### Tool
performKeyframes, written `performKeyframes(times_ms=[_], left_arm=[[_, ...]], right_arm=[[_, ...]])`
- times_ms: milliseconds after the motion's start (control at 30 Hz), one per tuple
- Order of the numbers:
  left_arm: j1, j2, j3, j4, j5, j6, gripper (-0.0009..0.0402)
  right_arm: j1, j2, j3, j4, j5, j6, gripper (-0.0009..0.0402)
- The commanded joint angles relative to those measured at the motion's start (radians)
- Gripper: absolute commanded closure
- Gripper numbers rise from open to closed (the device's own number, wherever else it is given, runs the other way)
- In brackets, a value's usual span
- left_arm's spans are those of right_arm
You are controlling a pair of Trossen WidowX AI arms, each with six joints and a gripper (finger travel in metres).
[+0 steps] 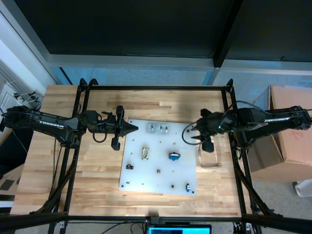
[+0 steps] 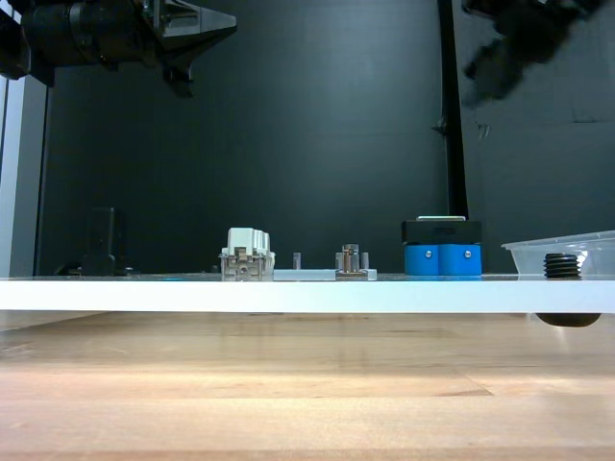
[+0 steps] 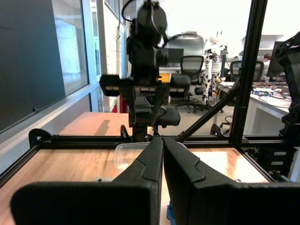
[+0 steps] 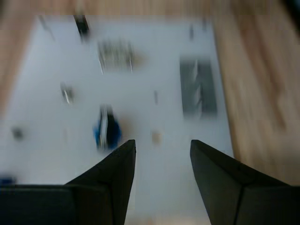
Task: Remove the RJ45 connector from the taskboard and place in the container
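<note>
White taskboard [image 1: 146,178] lies nearest. On it sits a blue-and-black block that I take for the RJ45 connector [image 1: 174,156]. It looks seated in its place, though the blur leaves me unsure, and it lies below and ahead of the right gripper's [image 4: 163,143] jaws, well clear of them. Those jaws stand apart with nothing between them, high over the board's edge. A clear container [image 1: 201,160] rests beside the board, below and behind them. Facing them from across the board, the left gripper [image 3: 162,139] hangs raised, its jaws pressed together on nothing.
</note>
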Motion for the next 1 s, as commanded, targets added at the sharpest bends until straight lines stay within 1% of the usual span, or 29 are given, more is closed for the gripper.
performKeyframes(times_ms=[33, 133, 267, 367, 467, 533, 600, 833, 1000], left_arm=[[0.0, 0.0, 0.0, 0.0, 0.0, 0.0, 0.0393], [0.0, 0.0, 0.0, 0.0, 0.0, 0.0, 0.0393], [0.0, 0.0, 0.0, 0.0, 0.0, 0.0, 0.0393], [0.0, 0.0, 0.0, 0.0, 0.0, 0.0, 0.0393], [0.0, 0.0, 0.0, 0.0, 0.0, 0.0, 0.0393], [0.0, 0.0, 0.0, 0.0, 0.0, 0.0, 0.0393], [0.0, 0.0, 0.0, 0.0, 0.0, 0.0, 0.0393], [0.0, 0.0, 0.0, 0.0, 0.0, 0.0, 0.0393], [0.0, 0.0, 0.0, 0.0, 0.0, 0.0, 0.0393]], right_arm=[[-0.026, -0.001, 0.0, 0.147, -0.018, -0.039, 0.0264], [-0.034, -0.001, -0.004, 0.253, -0.019, -0.082, 0.0285], [-0.036, 0.0, -0.047, 0.428, -0.026, -0.1, 0.0317], [-0.039, 0.0, -0.087, 0.552, -0.066, -0.12, 0.0345], [-0.05, 0.002, -0.138, 0.694, -0.08, -0.118, 0.0378], [-0.067, 0.002, -0.169, 0.772, -0.106, -0.119, 0.0397], [-0.084, 0.002, -0.203, 0.846, -0.13, -0.116, 0.0389], [-0.117, 0.002, -0.313, 1.02, -0.129, -0.074, 0.0393], [-0.119, 0.002, -0.371, 1.105, -0.127, -0.054, 0.0394]])
